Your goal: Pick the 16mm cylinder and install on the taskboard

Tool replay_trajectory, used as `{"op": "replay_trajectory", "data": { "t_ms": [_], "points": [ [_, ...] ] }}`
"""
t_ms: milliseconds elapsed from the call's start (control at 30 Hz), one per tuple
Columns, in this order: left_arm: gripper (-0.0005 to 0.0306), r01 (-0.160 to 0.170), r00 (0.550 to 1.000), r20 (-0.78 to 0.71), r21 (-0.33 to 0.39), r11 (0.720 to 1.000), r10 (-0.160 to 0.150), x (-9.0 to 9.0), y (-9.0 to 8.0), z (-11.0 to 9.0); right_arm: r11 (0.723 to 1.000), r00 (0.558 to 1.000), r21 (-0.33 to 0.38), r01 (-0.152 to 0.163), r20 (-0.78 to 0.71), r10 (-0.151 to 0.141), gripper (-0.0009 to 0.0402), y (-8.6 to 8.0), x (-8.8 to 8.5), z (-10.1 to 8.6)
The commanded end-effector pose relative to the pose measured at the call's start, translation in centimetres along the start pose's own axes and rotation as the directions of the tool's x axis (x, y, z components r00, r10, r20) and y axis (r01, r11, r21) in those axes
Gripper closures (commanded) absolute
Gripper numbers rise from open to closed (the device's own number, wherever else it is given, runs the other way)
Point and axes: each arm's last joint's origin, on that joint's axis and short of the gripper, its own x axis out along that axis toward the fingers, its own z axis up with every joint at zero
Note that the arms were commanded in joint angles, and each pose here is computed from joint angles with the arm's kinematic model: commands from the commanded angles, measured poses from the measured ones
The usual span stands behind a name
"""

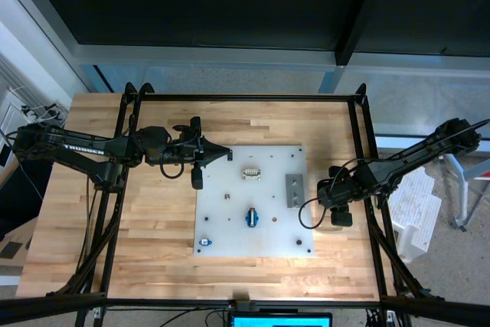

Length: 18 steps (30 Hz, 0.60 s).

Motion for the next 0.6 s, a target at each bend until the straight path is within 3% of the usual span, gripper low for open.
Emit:
{"op": "replay_trajectory", "data": {
  "t_ms": [33,367,600],
  "points": [
    [0.03,0.0,1.0,0.0,0.0,1.0,0.0,0.0,0.0,0.0,1.0,1.0,0.001,0.001,-0.003,-0.001,0.0293,0.0,0.0,0.0],
    [0.03,0.0,1.0,0.0,0.0,1.0,0.0,0.0,0.0,0.0,1.0,1.0,0.003,-0.011,-0.003,0.011,0.0395,0.1,-0.3,0.1],
    [0.03,0.0,1.0,0.0,0.0,1.0,0.0,0.0,0.0,0.0,1.0,1.0,0.002,-0.005,-0.011,0.005,0.0383,0.3,-1.8,0.6]
  ]
}}
